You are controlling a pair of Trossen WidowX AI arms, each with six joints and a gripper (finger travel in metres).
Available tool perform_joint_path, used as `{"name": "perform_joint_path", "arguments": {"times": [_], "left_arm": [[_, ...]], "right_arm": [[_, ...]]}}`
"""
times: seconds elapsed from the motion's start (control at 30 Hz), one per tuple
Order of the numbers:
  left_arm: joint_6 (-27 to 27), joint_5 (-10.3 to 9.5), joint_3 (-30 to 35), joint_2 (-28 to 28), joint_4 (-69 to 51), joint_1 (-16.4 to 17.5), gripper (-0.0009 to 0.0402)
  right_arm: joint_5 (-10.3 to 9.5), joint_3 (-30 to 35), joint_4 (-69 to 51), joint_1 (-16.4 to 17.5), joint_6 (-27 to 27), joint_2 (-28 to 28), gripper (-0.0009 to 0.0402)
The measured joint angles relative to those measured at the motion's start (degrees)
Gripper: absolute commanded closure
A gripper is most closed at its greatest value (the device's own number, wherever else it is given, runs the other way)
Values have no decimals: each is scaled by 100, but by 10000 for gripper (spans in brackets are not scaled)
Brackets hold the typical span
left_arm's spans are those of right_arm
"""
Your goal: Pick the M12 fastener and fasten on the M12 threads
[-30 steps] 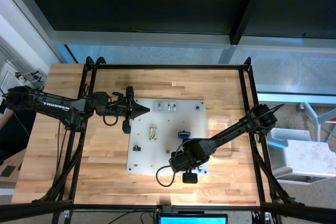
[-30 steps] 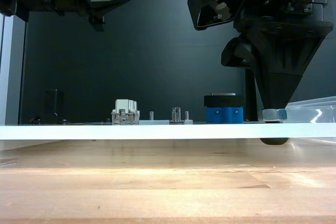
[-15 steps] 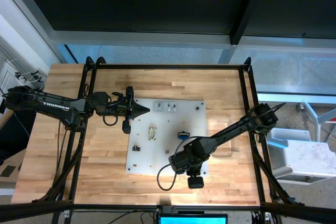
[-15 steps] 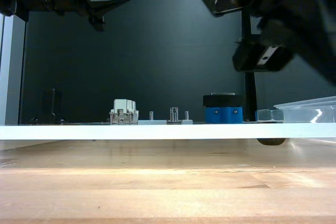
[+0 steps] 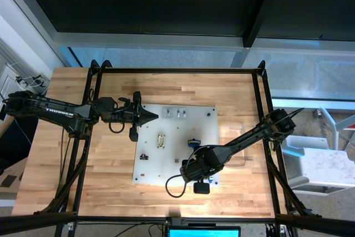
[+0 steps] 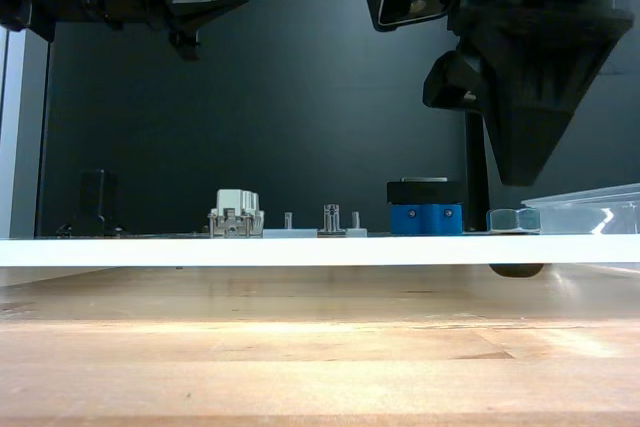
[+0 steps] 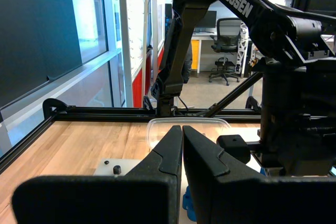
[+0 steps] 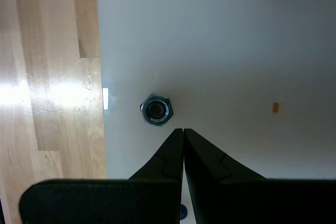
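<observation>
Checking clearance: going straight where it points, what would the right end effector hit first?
Likely the silver nut on the white board, or bare board beside it; alignment unclear. The right end effector hangs shut above it; the left end effector hovers over the board's far-left corner.

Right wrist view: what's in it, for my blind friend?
A silver nut sits on the white board, just beyond the right gripper's shut, empty fingers; wooden table lies beside. The left gripper, not in this view, hovers at the board's far left.
</observation>
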Motion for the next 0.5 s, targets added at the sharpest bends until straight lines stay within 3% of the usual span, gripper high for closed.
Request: {"name": "perform_joint_path", "arguments": {"times": [0.4, 0.5], "left_arm": [[0, 0, -2, 0, 0, 0, 393], [0, 0, -2, 0, 0, 0, 393]], "right_arm": [[-4, -2, 107, -2, 79, 184, 393], [-321, -2, 144, -4, 85, 184, 393]]}}
